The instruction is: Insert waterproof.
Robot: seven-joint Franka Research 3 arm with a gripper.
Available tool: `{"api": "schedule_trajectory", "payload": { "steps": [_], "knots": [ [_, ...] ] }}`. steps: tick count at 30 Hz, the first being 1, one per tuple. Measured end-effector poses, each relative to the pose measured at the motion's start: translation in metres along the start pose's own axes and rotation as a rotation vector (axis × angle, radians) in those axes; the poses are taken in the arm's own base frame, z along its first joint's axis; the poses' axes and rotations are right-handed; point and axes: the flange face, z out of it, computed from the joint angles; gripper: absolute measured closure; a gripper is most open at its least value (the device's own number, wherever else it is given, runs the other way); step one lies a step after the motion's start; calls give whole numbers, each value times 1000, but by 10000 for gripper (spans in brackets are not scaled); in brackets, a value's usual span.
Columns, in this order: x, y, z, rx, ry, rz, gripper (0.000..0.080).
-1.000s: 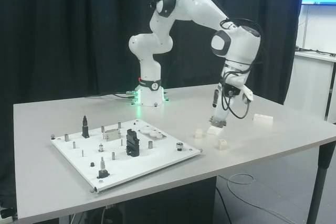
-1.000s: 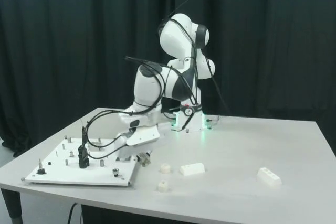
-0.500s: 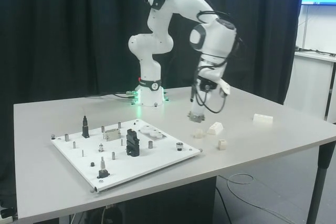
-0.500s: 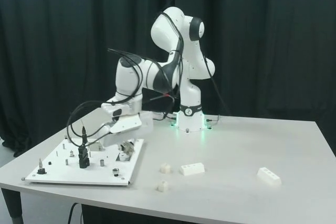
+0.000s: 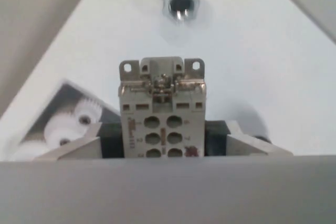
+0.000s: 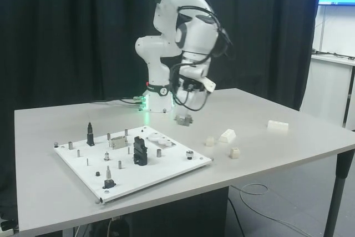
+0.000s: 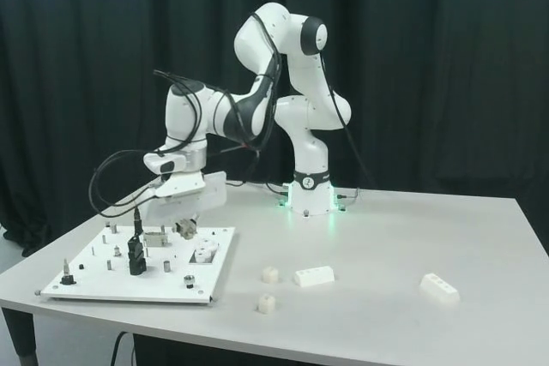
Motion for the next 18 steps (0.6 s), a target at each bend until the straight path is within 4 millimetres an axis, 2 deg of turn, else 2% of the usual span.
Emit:
{"api": "schedule_trajectory", "payload": {
  "steps": [18],
  "knots": [
    [-69, 74, 20, 37, 68, -152, 491]
  ]
}}
